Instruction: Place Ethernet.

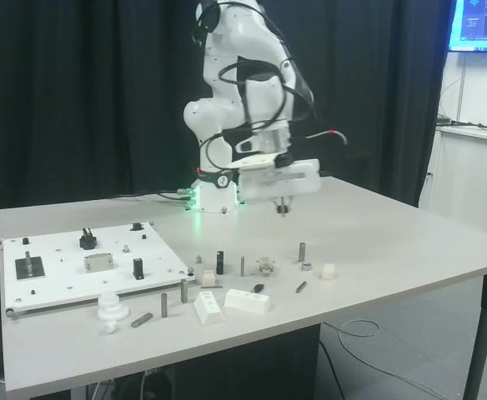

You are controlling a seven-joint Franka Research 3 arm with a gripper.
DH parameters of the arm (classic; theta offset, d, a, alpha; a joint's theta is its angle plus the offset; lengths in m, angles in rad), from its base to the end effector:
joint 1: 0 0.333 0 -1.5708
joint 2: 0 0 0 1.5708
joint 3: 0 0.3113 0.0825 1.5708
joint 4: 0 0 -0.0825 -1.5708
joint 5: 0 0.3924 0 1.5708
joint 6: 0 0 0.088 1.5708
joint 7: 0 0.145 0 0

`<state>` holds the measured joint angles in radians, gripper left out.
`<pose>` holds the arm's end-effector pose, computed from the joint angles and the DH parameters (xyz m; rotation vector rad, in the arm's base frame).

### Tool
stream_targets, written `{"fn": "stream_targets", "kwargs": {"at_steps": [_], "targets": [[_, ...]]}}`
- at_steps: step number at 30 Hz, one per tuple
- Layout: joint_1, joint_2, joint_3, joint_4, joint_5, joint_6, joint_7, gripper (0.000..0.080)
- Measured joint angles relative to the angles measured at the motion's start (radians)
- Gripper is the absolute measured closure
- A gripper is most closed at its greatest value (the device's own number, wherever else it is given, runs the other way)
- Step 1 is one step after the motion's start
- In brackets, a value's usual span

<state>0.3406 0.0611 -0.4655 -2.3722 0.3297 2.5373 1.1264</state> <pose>0.5189 -0.0634 0.2629 -2.1365 2.0115 -0.0221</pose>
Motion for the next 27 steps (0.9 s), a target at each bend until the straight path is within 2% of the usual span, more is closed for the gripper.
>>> {"fn": "stream_targets", "kwargs": {"at_steps": [6,10,19,27], "targets": [[0.027,0.024,0.051,0.013,-0.075,0.06,-0.002,0.0722],[0.041,0.055,0.074,0.029,-0.101,0.093,-0.002,0.0722],[0.065,0.154,0.11,0.091,-0.111,0.149,-0.038,0.0722],[0.074,0.251,0.138,0.169,-0.111,0.159,-0.068,0.0722]]}}
